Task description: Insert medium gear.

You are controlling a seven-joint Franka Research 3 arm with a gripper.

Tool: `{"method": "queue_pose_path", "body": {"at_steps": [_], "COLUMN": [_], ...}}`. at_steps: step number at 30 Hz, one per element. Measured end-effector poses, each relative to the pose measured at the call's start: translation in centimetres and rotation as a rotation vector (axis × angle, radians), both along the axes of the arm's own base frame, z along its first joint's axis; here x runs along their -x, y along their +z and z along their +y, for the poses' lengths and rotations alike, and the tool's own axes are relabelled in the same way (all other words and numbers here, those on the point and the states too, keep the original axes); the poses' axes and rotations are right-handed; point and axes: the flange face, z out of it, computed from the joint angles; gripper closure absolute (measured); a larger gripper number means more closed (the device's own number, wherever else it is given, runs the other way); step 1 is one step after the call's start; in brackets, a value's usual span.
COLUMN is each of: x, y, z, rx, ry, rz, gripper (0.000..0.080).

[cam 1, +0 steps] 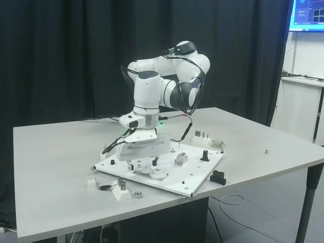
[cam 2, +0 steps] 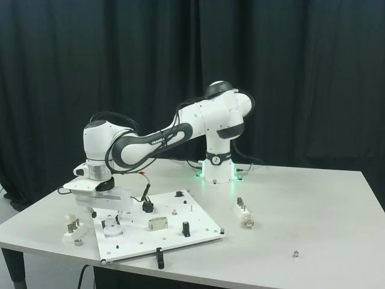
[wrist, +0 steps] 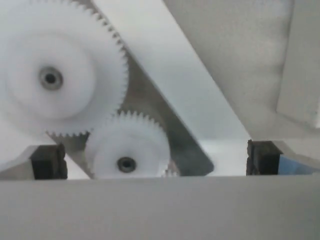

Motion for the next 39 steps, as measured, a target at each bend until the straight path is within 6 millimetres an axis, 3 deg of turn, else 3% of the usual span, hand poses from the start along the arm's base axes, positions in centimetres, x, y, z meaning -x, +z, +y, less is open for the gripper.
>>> {"method": "queue_pose_path", "body": {"at_steps": [10, 11, 16, 17, 22, 23, 39], "x": [0.3, 0.3, 0.3, 0.3, 0.2, 0.2, 0.2], "y": [-0.7, -0.8, -1.1, -1.2, -1.2, -1.2, -1.3], "z": [0.6, 0.7, 0.8, 0.9, 1.3, 1.3, 1.3], "rx": [-0.005, -0.004, -0.001, -0.003, -0.001, 0.000, 0.001], "ry": [-0.018, -0.019, -0.026, -0.027, -0.031, -0.032, -0.034], "rz": [0.009, 0.010, 0.009, 0.009, 0.012, 0.012, 0.012], "gripper": [0.0003, 0.0124, 0.0124, 0.0304, 0.0304, 0.0415, 0.0414]}}
